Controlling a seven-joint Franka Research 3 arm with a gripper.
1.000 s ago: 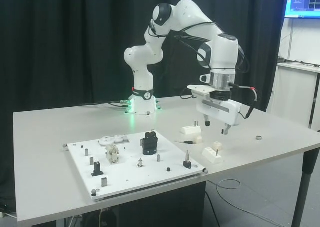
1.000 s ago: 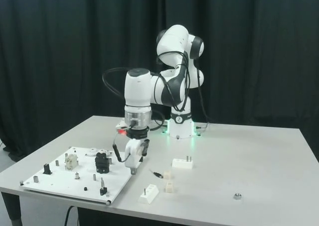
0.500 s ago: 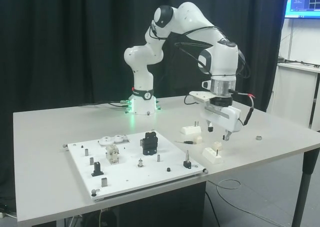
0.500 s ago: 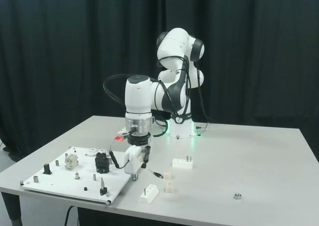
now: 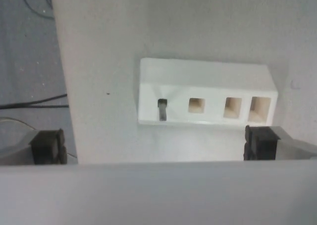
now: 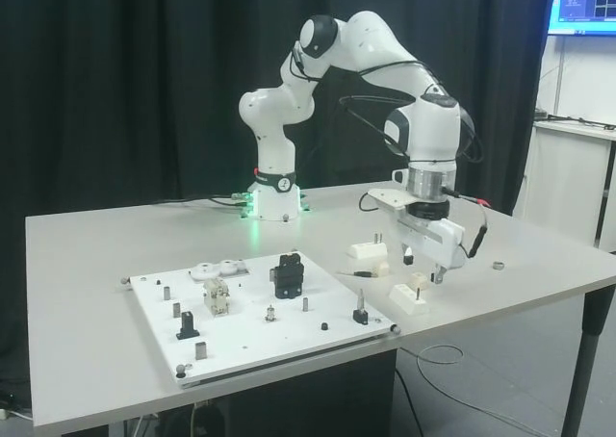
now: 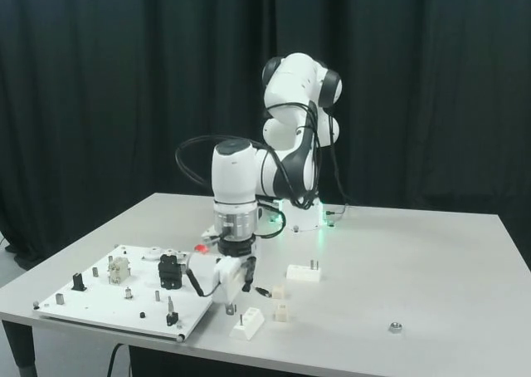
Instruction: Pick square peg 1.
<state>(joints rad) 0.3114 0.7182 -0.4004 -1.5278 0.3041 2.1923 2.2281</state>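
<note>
Near the tabletop's [image 6: 539,264] front edge, at about 5 o'clock from the arm's base, a white block [image 6: 408,298] holds the peg [image 6: 419,283] upright in its end hole. Just above it hangs the claw [image 6: 423,268], open, its black pads [image 5: 260,143] set wide to either side of the block [image 5: 205,92]; the wrist view shows the peg [image 5: 162,109] and three square holes beside it. At 9 o'clock lies the white board [image 6: 255,317] with small parts. Farther back sits another white block [image 6: 368,253].
</note>
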